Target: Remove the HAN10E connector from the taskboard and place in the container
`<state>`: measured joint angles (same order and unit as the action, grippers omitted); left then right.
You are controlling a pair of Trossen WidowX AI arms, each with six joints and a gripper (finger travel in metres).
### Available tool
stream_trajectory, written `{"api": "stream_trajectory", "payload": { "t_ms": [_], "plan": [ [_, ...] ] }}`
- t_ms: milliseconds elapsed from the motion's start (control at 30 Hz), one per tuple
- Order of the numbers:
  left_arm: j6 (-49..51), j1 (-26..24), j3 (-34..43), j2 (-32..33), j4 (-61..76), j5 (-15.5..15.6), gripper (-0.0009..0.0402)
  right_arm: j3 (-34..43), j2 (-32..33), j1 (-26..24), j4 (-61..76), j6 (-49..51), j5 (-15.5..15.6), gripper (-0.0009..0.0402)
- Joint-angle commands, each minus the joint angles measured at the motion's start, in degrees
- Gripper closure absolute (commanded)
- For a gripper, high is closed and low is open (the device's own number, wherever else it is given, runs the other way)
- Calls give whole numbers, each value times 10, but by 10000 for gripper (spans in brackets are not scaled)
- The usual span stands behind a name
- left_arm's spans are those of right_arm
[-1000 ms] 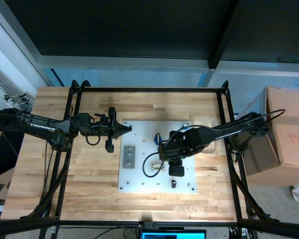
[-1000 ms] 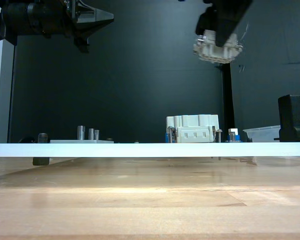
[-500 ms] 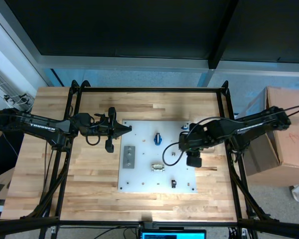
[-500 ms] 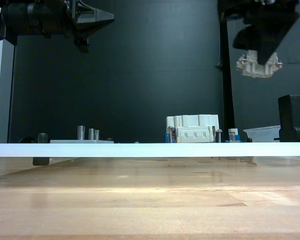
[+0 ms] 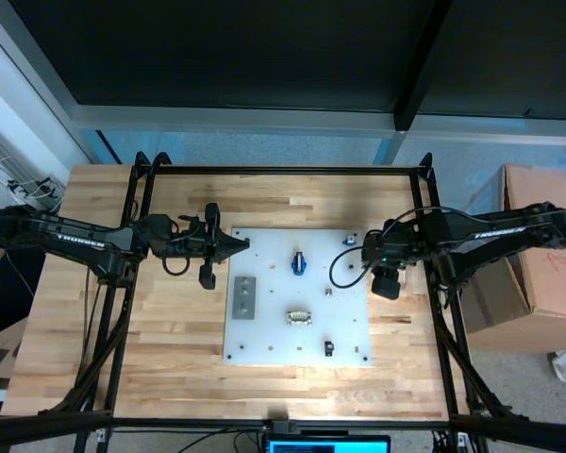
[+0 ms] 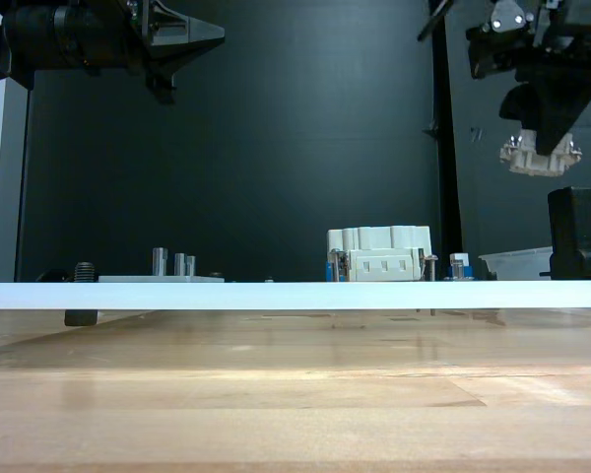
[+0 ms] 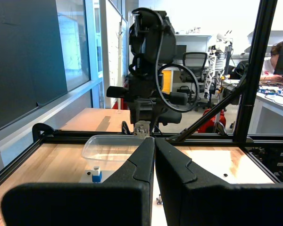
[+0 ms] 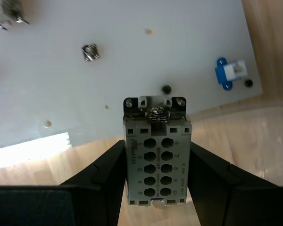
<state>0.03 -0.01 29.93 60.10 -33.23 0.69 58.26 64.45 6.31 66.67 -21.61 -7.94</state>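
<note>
HAN10E connector (image 6: 542, 158) is clear of the taskboard (image 5: 264, 340), hanging high just off its right edge, near the clear container (image 7: 111, 147). Right gripper (image 8: 155, 146) has its jaws clenched on the long flat sides, which I'd guess suits a light, stiff plastic block; the end tabs look snaggy. Left gripper (image 5: 238, 243) hovers over the board's far left corner, jaws closed on nothing. Count: one connector with ten pin holes, one housing (image 6: 379, 254) seated, one container.
</note>
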Motion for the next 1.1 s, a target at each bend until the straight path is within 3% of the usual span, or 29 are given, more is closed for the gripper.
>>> {"api": "stream_trajectory", "payload": {
  "t_ms": [33, 300, 1100],
  "plan": [
    [0, 0, 0, 0, 0, 0, 393, -18, -20, -9, -1, 0, -1, 384],
    [0, 0, 0, 0, 0, 0, 393, -49, -52, -24, 1, -17, -2, 384],
    [0, 0, 0, 0, 0, 0, 393, -136, -56, -30, -4, -104, -2, 384]
  ]
}}
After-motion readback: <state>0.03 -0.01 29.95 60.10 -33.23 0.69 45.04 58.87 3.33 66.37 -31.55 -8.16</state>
